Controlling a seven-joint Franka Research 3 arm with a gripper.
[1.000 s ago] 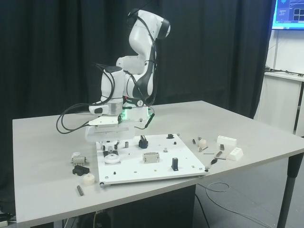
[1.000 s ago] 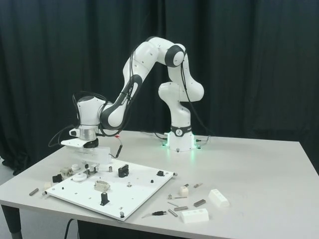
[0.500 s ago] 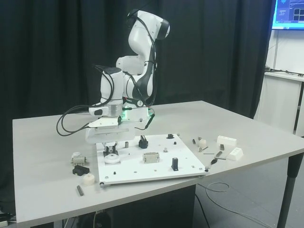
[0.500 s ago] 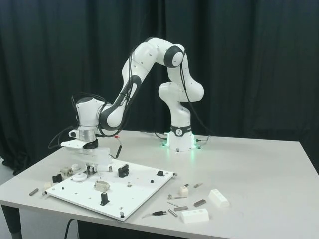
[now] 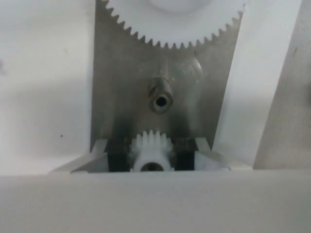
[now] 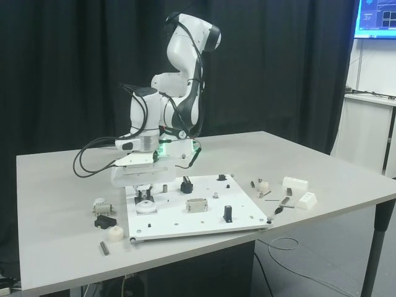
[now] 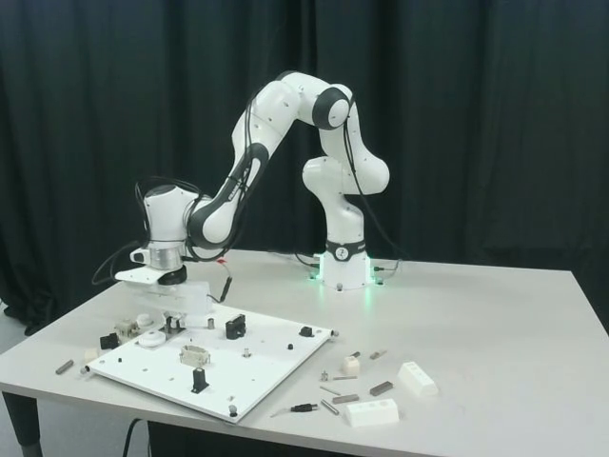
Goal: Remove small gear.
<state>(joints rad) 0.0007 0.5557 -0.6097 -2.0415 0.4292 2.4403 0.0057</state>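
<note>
Gripper (image 5: 151,160) pinches the small gear (image 5: 151,148) btwn its 2 fingers, just above the bare peg (image 5: 160,101), near large gear (image 5: 175,22).

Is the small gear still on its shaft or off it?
Off. In the wrist view the small gear sits between the hand fingers, apart from the bare shaft next to the large gear.

arm (image 6: 179,80) bent low over white board (image 6: 195,213) | large gear (image 6: 145,206) below its wrist (loose parts beside)
</note>
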